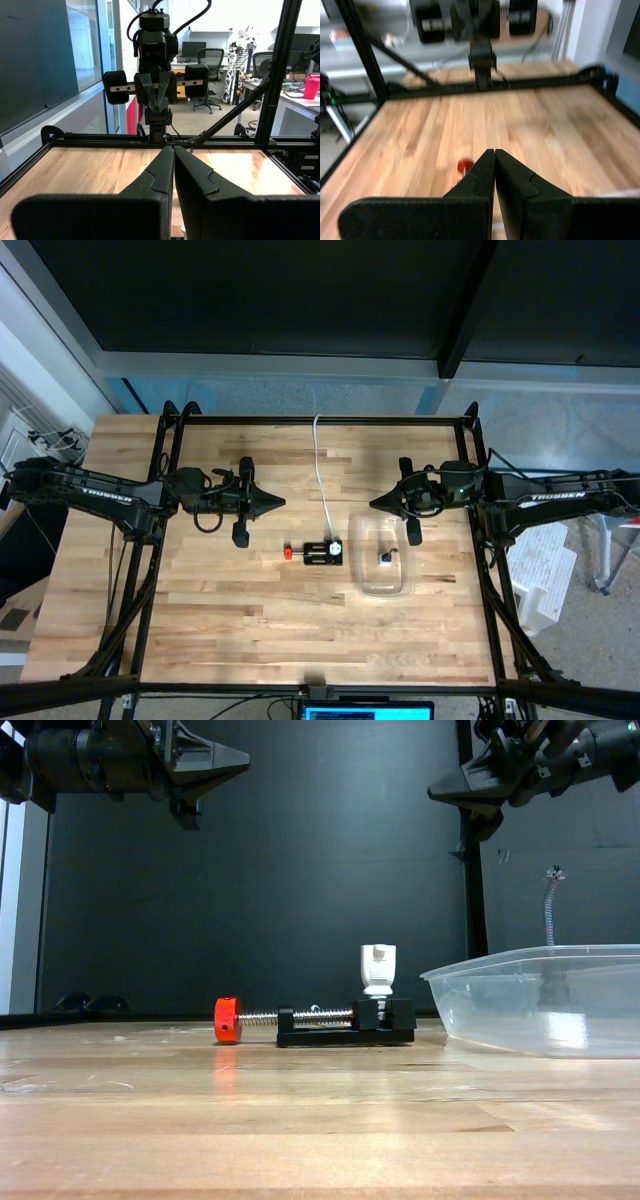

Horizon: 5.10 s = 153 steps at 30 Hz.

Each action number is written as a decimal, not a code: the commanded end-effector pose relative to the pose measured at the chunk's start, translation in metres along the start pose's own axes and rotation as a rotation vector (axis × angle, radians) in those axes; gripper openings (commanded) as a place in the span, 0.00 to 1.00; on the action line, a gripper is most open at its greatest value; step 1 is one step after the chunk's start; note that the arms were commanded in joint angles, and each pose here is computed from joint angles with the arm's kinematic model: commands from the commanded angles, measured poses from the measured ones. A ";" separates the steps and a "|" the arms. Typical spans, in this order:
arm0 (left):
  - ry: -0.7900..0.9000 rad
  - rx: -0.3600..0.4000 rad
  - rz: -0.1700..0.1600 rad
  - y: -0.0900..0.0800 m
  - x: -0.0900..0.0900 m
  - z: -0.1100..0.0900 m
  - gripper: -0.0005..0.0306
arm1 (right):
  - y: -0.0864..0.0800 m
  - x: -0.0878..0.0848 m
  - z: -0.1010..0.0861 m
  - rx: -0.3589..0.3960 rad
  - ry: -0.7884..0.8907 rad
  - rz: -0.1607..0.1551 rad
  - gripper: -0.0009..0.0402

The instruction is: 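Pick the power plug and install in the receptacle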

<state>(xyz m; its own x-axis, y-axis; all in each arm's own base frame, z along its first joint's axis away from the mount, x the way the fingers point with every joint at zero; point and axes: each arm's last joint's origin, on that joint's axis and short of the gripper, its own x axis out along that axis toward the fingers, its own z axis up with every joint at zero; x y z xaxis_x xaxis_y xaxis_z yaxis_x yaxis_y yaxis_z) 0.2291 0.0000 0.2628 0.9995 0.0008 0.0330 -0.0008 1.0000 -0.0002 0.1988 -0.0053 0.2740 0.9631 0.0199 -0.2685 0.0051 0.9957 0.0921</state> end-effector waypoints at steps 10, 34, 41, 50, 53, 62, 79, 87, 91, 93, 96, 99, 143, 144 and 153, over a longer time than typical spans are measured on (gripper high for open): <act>-0.001 0.000 0.000 0.000 0.000 0.000 0.02 | 0.018 -0.022 0.004 -0.053 0.348 -0.029 0.02; -0.001 0.000 0.000 0.000 0.000 0.000 0.02 | 0.048 -0.036 -0.032 -0.007 0.653 -0.081 0.26; -0.001 0.000 0.000 0.000 0.000 0.000 0.02 | 0.051 -0.021 -0.039 0.008 0.682 -0.096 0.45; -0.001 0.000 0.000 0.000 0.000 0.000 0.02 | 0.056 -0.002 -0.052 -0.012 0.734 -0.104 0.59; 0.000 0.000 0.000 0.000 0.000 0.000 0.02 | 0.058 0.004 -0.056 -0.018 0.737 -0.099 0.61; 0.000 0.000 0.000 0.000 0.000 0.000 0.02 | 0.062 0.019 -0.069 -0.018 0.760 -0.097 0.62; -0.001 0.000 0.000 0.000 0.000 0.000 0.02 | 0.065 0.035 -0.086 -0.031 0.763 -0.090 0.62; -0.001 0.000 0.000 0.000 0.000 0.000 0.02 | 0.066 0.039 -0.088 -0.034 0.758 -0.095 0.62; 0.000 0.000 0.000 0.000 0.000 0.000 0.02 | 0.066 0.040 -0.089 -0.035 0.762 -0.097 0.61; -0.001 0.000 0.000 0.000 0.000 0.000 0.02 | 0.066 0.041 -0.089 -0.035 0.760 -0.096 0.60; -0.001 0.000 0.000 0.000 0.000 0.000 0.02 | 0.066 0.041 -0.090 -0.034 0.758 -0.096 0.59; 0.000 0.000 0.000 0.000 0.000 0.000 0.02 | 0.066 0.041 -0.092 -0.032 0.751 -0.094 0.58; -0.001 0.000 0.000 0.000 0.000 0.000 0.02 | 0.065 0.041 -0.099 -0.037 0.728 -0.103 0.20; -0.001 0.000 0.000 0.000 0.000 0.000 0.02 | 0.065 0.041 -0.099 -0.037 0.728 -0.103 0.19; -0.001 0.000 0.000 0.000 0.000 0.000 0.02 | 0.065 0.041 -0.099 -0.037 0.730 -0.104 0.12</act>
<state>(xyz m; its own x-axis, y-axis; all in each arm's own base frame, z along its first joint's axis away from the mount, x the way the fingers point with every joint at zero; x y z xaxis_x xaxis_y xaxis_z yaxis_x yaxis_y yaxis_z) 0.2291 0.0000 0.2628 0.9995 0.0008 0.0330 -0.0007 1.0000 -0.0006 0.2120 0.0688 0.1744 0.5356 -0.0338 -0.8438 0.0657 0.9978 0.0017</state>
